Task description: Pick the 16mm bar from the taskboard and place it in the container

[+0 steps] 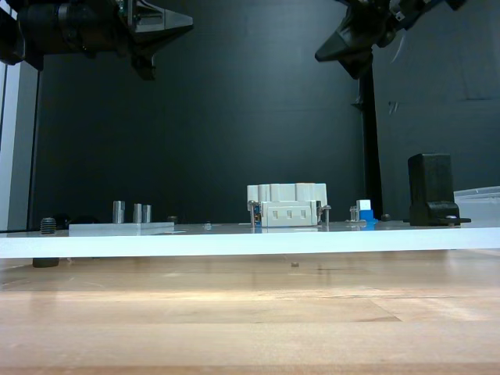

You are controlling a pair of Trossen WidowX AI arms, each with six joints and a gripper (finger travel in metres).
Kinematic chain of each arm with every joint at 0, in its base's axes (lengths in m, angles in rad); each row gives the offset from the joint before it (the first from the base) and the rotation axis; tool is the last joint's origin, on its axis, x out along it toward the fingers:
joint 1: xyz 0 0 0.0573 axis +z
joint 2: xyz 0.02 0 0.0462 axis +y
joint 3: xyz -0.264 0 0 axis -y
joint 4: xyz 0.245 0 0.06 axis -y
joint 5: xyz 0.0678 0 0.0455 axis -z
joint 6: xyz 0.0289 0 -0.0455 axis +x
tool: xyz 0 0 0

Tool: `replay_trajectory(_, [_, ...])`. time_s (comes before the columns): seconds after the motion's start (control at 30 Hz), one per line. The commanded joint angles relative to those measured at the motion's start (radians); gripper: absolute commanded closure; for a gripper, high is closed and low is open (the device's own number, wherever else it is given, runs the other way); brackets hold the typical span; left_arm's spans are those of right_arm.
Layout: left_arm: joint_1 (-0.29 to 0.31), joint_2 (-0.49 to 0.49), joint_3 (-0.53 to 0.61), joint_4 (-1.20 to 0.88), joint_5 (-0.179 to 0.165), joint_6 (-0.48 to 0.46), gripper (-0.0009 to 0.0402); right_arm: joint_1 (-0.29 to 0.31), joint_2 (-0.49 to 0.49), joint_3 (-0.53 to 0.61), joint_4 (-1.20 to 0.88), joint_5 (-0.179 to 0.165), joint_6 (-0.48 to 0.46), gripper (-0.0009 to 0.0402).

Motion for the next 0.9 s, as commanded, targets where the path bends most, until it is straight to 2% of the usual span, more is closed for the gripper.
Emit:
replay_trajectory(0.03, [0.0, 0.0, 0.0, 0.0, 0.0, 0.0, 0.0393, 0.008, 0.064, 0.075, -0.116, 0.0, 0.0, 0.0393])
replay_trajectory(0.3, [0.0, 0.0, 0.0, 0.001, 0.0, 0.0, 0.0393, 0.048, 0.214, 0.238, -0.356, 0.002, 0.003, 0.0393])
replay_trajectory(0.47, [0.0, 0.0, 0.0, 0.001, 0.0, 0.0, 0.0393, 0.088, 0.291, 0.331, -0.478, 0.055, 0.016, 0.0393])
replay_trajectory(0.53, [0.0, 0.0, 0.0, 0.0, 0.0, 0.0, 0.0393, 0.1, 0.315, 0.364, -0.527, 0.053, 0.025, 0.0393])
replay_trajectory(0.7, [0.0, 0.0, 0.0, 0.001, 0.0, 0.0, 0.0393, 0.134, 0.357, 0.418, -0.623, 0.058, 0.047, 0.0393])
replay_trajectory(0.9, [0.0, 0.0, 0.0, 0.001, 0.0, 0.0, 0.0393, 0.174, 0.367, 0.42, -0.678, 0.08, 0.084, 0.0393])
